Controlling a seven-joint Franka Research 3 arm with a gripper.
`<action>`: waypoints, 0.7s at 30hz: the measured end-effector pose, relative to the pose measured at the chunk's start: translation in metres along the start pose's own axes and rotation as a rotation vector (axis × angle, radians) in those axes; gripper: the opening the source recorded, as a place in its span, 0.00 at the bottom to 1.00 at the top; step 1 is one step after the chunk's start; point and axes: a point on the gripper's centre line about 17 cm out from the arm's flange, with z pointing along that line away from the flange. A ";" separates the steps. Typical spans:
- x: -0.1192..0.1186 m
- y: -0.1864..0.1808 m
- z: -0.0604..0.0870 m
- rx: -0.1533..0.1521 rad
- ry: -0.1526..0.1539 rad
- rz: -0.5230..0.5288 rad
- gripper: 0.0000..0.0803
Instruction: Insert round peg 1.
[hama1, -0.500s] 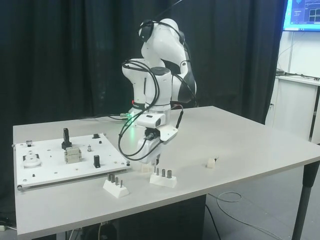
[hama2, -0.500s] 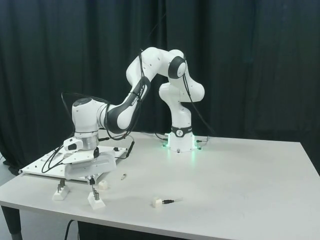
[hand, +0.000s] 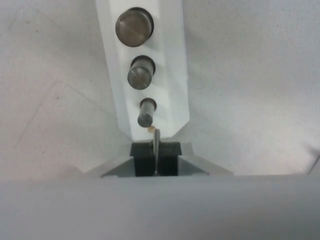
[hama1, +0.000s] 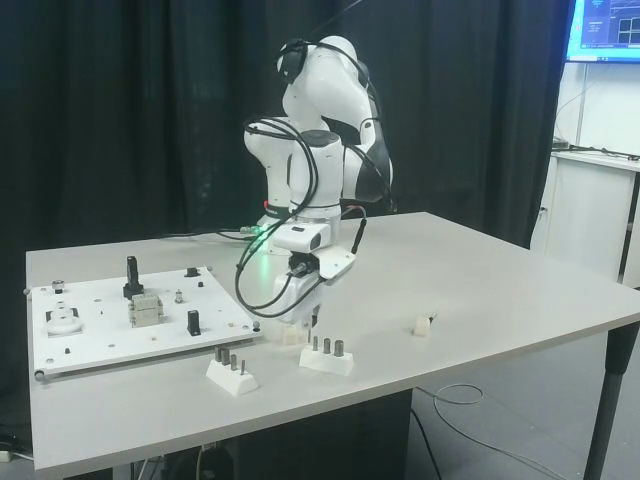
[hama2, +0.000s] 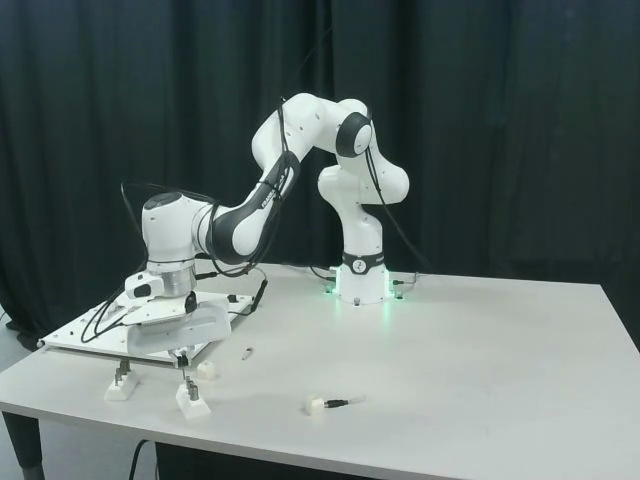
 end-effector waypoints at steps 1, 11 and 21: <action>0.000 0.000 0.000 -0.001 0.000 0.002 0.02; 0.000 0.002 -0.002 -0.004 0.002 0.014 0.02; 0.001 0.002 -0.004 -0.005 0.004 0.018 0.02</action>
